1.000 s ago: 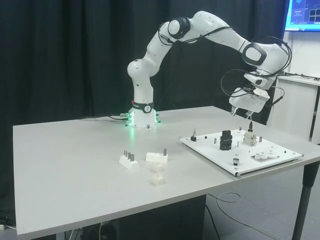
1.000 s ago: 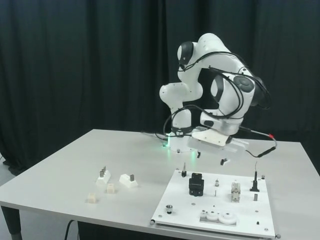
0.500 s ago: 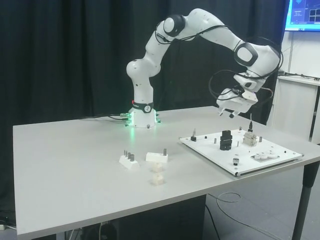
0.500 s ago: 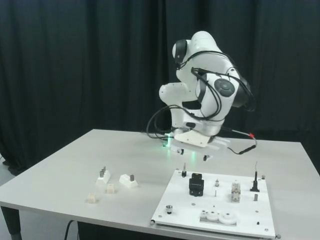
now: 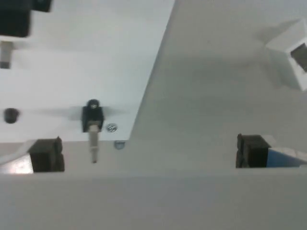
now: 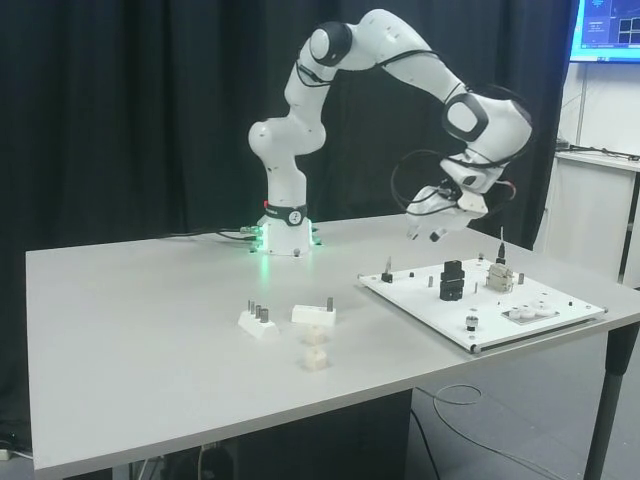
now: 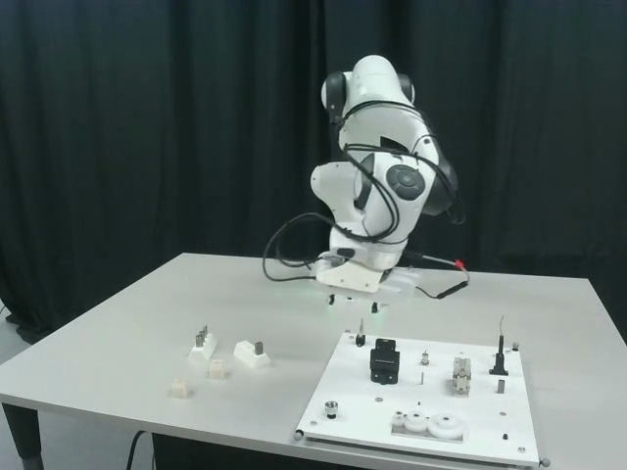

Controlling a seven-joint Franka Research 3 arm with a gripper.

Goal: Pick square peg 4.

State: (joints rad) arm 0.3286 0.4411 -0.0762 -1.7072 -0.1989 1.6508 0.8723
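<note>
The gripper (image 6: 427,232) hangs mid-frame above the white board (image 6: 560,318) (fingers wide apart, holding nothing).

1. No text, label, brand or number can be read in any view.
2. The screen (image 6: 606,30) at the upper right of the first room view shows faint marks, too small to make out.

Square peg 4 (image 6: 329,302) stands upright in its white holder (image 6: 313,315) on the table
</note>
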